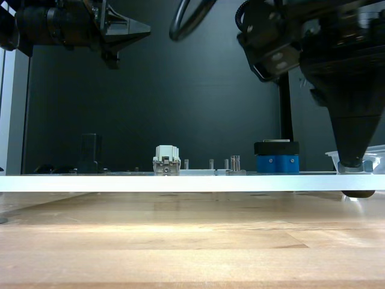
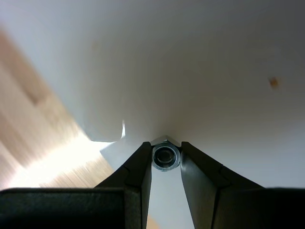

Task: Unfasten the M12 nut and place it in the container

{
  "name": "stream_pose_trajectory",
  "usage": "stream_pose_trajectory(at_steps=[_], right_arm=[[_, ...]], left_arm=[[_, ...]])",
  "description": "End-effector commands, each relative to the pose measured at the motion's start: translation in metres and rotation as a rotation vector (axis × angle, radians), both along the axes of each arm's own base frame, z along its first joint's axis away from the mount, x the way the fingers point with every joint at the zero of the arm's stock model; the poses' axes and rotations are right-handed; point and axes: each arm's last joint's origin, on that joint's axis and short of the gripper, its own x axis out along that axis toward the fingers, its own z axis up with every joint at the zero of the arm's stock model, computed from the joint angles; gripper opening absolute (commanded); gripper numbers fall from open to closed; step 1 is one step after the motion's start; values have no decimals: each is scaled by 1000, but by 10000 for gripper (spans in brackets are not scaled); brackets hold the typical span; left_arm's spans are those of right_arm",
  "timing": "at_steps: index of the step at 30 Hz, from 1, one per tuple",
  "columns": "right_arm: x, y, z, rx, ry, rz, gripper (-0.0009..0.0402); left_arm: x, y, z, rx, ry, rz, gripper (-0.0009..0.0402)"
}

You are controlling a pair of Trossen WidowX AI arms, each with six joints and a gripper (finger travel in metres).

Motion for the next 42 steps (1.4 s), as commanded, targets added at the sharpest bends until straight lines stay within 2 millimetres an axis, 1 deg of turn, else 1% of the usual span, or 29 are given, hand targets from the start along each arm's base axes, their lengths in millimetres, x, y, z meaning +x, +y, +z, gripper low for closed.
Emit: stream_pose_trajectory(at_steps=[1,7,15,21,23,29,31,34,38,42], right_arm=[[0,0,0,-27,-3,218,0],[0,0,0,-79,-16,605,0],[0,0,0,-138,-32,1042,0],[0,0,0,-176,-41,1333,1],[0,0,0,-180,-43,1356,0],[0,0,0,-177,-43,1347,1],[0,0,1,-173,-48,1344,9],[-1,0,4,-171,-57,1343,40],[-3,-1,15,-167,-69,1305,89],[-7,-3,27,-151,-78,1191,114]], left_arm=[[0,0,0,0,0,0,0],[0,0,0,0,0,0,0],[0,0,0,0,0,0,0],[0,0,0,0,0,0,0],[0,0,0,0,0,0,0],[0,0,0,0,0,0,0],[0,0,0,0,0,0,0],[0,0,0,0,0,0,0],[0,0,0,0,0,0,0],[0,0,0,0,0,0,0]])
